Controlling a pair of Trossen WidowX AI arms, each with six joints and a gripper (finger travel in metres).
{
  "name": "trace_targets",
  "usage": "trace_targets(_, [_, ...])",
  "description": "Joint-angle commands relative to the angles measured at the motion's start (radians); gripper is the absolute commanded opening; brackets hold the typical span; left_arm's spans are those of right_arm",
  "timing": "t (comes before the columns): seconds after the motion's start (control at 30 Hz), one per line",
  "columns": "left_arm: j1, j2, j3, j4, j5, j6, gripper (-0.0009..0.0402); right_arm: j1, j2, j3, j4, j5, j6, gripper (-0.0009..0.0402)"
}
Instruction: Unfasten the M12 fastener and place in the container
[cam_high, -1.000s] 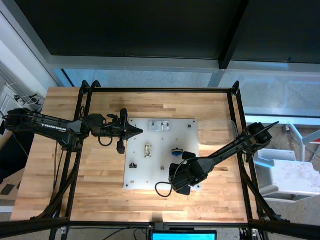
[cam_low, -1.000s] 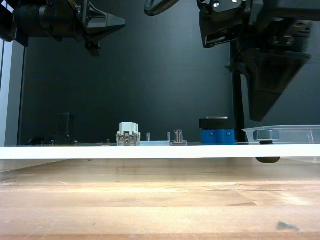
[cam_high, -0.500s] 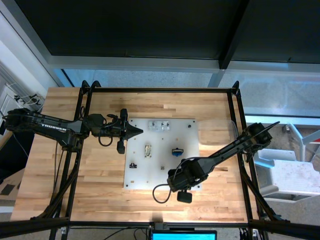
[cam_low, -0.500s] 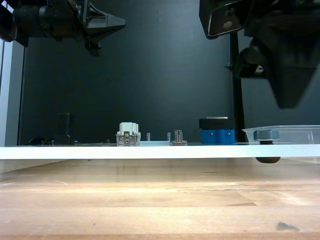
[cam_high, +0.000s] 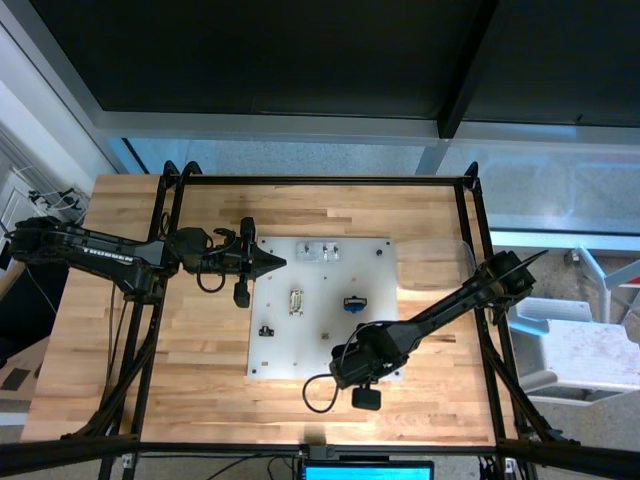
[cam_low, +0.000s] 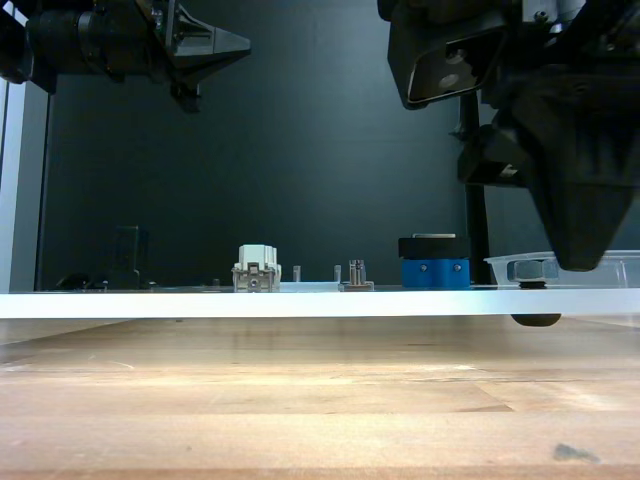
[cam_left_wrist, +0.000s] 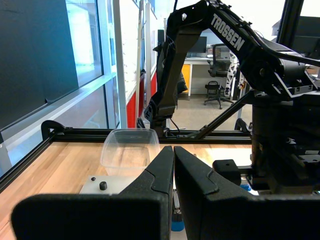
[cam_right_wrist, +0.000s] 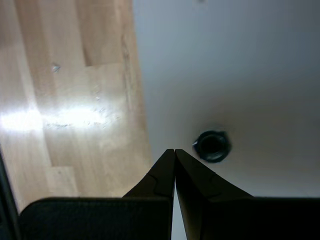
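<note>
The nut (cam_right_wrist: 212, 146) sits on its stud (cam_low: 532, 285), outside the clear tub (cam_high: 435, 265). The right tool (cam_right_wrist: 174, 152) hangs beside it, pinched closed, empty. The left tool (cam_high: 280, 262), closed too, hangs over the board's (cam_high: 300, 340) left edge.

R wrist view: M12 fastener (cam_right_wrist: 212, 146) is blurred, no detail. High view: my right gripper (cam_high: 350, 372) + arm cover it, can't check it there. Low view: container (cam_low: 625, 270) cut off at frame edge, left gripper (cam_low: 243, 42) body too.
</note>
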Motion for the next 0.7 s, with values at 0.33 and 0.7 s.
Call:
trace_targets(0.33, [0.0,0.0,0.0,0.0,0.0,0.0,0.0,-0.002,0.0,-0.003,-0.024,0.036,0.009,0.0])
trace_targets(0.7, [0.0,0.0,0.0,0.001,0.0,0.0,0.0,-0.002,-0.032,0.019,-0.16,0.254,0.069,0.0])
